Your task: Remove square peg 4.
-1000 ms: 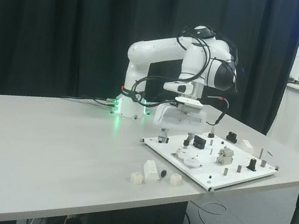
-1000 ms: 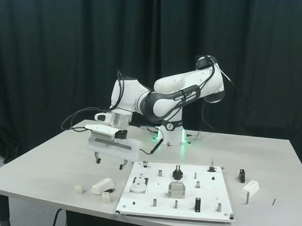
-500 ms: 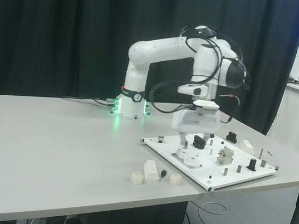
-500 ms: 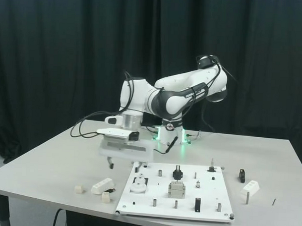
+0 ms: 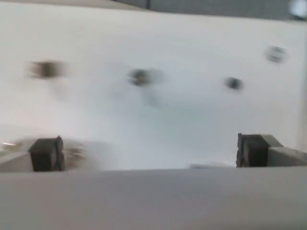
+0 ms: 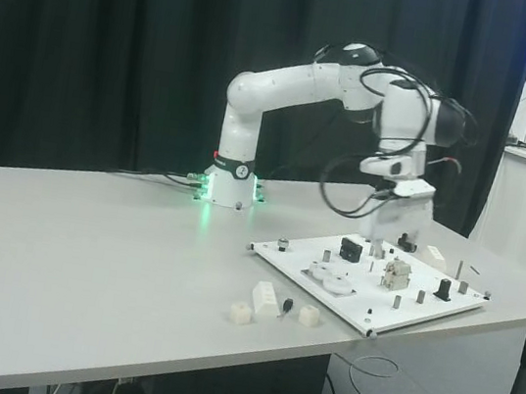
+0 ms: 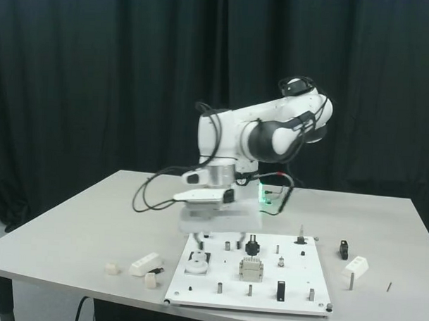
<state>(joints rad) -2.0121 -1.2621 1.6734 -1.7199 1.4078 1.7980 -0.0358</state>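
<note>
Your black-fingered claw (image 5: pixel 146 153) hangs spread and empty over the flat white board (image 5: pixel 158 115). Which small, likely rigid, light peg is number 4, I cannot tell; pinch its flat sides.

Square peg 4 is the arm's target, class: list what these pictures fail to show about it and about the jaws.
- Which peg is number 4: the pegs on the white board are too small in both room views and carry no readable mark.
- The wrist view: motion blur smears the board's holes.
- The gripper in the first room view: its own white body hides the fingertips.
</note>
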